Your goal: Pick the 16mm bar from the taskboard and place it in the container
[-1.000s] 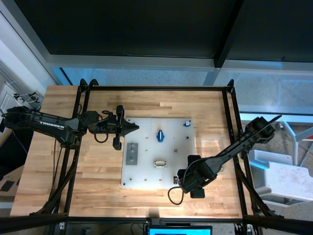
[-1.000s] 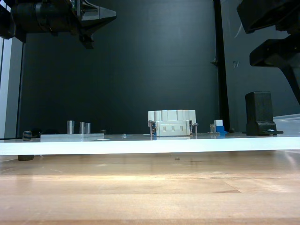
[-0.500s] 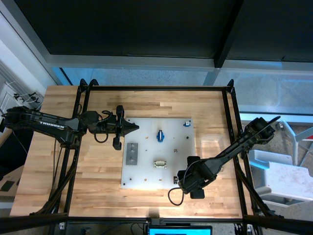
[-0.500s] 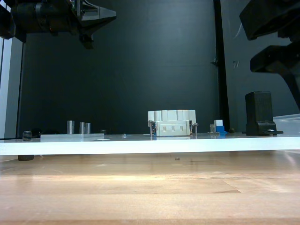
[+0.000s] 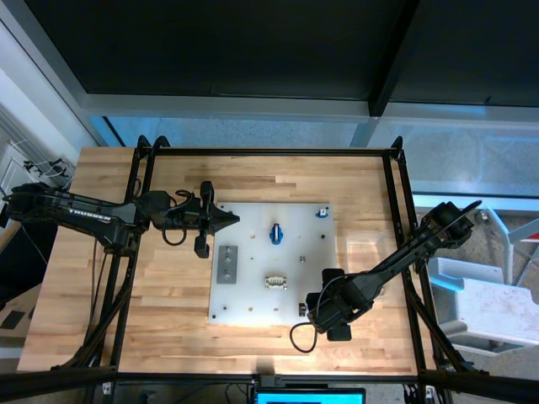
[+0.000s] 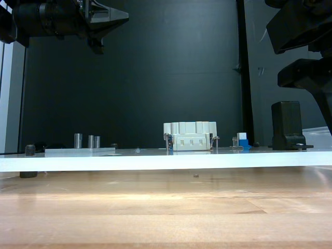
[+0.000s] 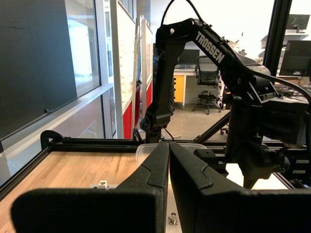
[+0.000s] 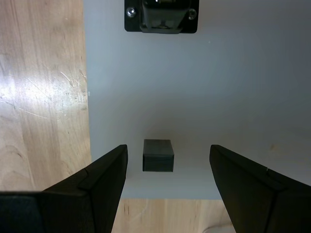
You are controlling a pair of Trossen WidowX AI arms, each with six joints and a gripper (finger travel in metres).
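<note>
Right claw [image 8: 167,148]: fingers [image 8: 104,182] spread wide apart, nothing between them. It points down over the 5 o'clock corner of the taskboard [image 5: 253,244]. In the wrist view a small black block [image 8: 158,155] lies on the white panel under the gap, and a black screwed-down part [image 8: 162,14] sits beyond it. From the low view we read the claw as hanging above the board and not touching it.

Left claw [image 7: 168,145]: fingers pressed together, empty. It hovers high over the board's 10 o'clock corner [image 5: 229,219], pointing inward along the board.

The 16mm bar [image 5: 301,259] stands on the taskboard as a small grey dot, at 12 o'clock from the right claw and well apart from it. It is at 1 o'clock from the white connector [image 5: 274,282] and at 4 o'clock from the blue part [image 5: 275,233]. The grey block [image 5: 227,263] sits near the board's 9 o'clock edge.

The container [image 5: 364,244] rests on the worktop [image 5: 173,295] just beside the board's 3 o'clock edge, at 1 o'clock from the right claw. We see nothing lying in it.
</note>
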